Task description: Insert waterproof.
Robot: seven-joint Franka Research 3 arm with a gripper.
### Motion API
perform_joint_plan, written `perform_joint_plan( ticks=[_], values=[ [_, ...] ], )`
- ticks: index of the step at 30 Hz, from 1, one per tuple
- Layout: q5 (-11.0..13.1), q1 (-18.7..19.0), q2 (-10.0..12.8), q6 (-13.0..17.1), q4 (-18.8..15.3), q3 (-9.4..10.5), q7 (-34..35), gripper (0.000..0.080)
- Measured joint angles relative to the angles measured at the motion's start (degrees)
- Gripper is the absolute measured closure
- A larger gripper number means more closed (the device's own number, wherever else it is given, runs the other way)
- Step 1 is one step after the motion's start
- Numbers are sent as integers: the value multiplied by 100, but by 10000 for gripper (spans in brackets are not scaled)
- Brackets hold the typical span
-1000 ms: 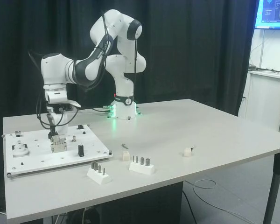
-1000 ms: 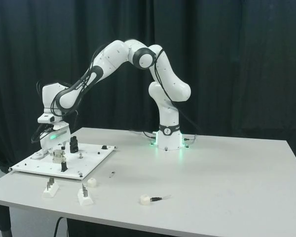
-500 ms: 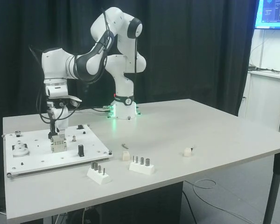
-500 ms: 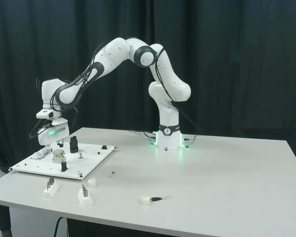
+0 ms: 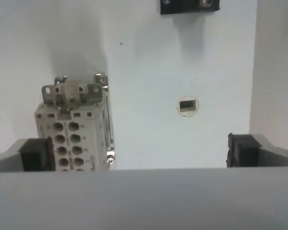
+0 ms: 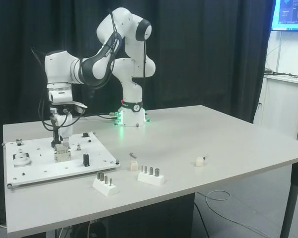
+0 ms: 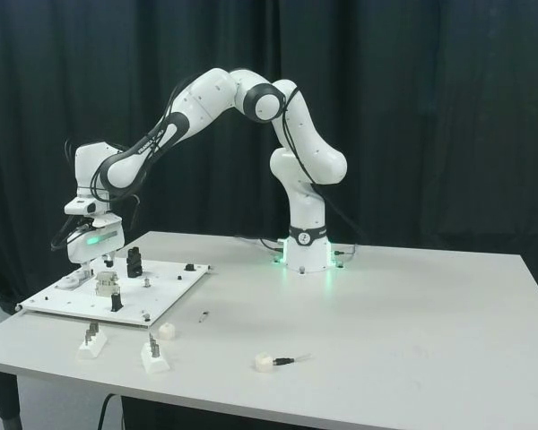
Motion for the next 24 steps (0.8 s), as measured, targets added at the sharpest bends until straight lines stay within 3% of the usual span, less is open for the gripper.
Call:
perform_joint_plan(
  ticks=[24],
  values=[
    [13, 40, 184, 188, 56, 21, 188, 3]
  ],
)
